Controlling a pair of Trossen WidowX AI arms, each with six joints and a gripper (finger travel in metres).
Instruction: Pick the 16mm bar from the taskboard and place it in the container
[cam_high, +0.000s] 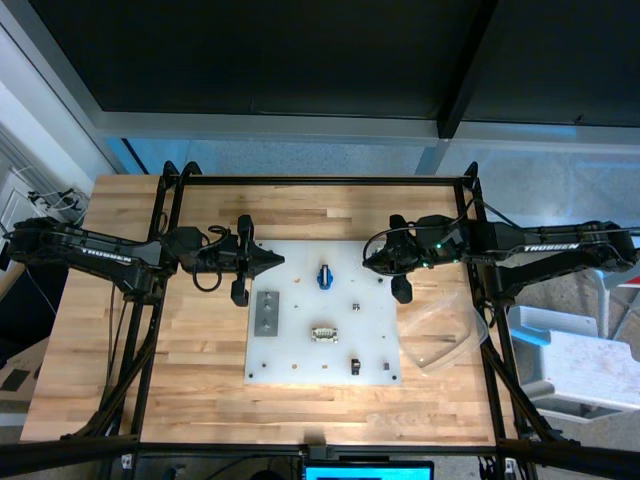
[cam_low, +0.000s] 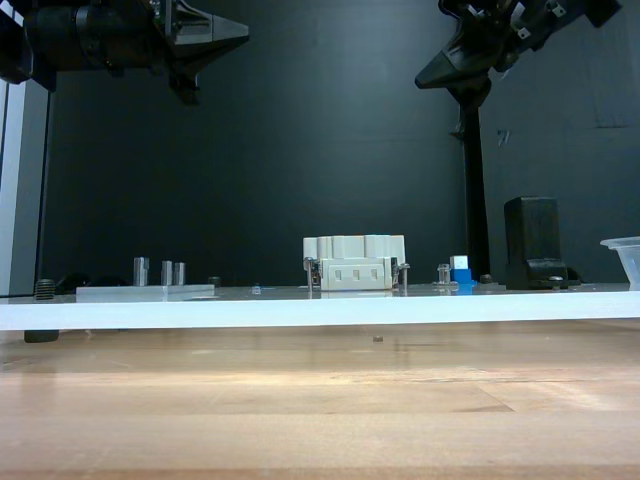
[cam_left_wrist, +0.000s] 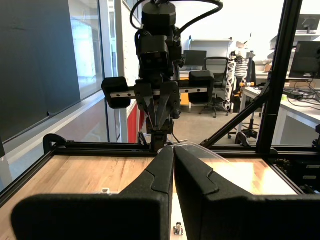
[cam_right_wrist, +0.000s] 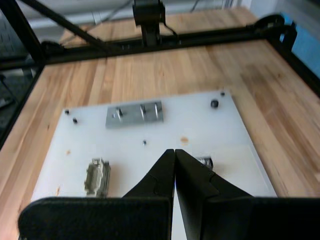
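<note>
The white taskboard lies mid-table. On its left part a gray block holds three short silver pegs; the 16mm bar is among them and I cannot tell which. In the low view the pegs stand upright. My left gripper hovers shut and empty above the board's far-left corner, well above it. Facing it, my right gripper hangs shut and empty over the far-right part, also high. The clear container sits off the board's right edge, with nothing visible inside.
A blue knob, a beige connector, a small black part and a tiny stud stand on the board. Black frame rails border the table. Bare wood lies in front of the board.
</note>
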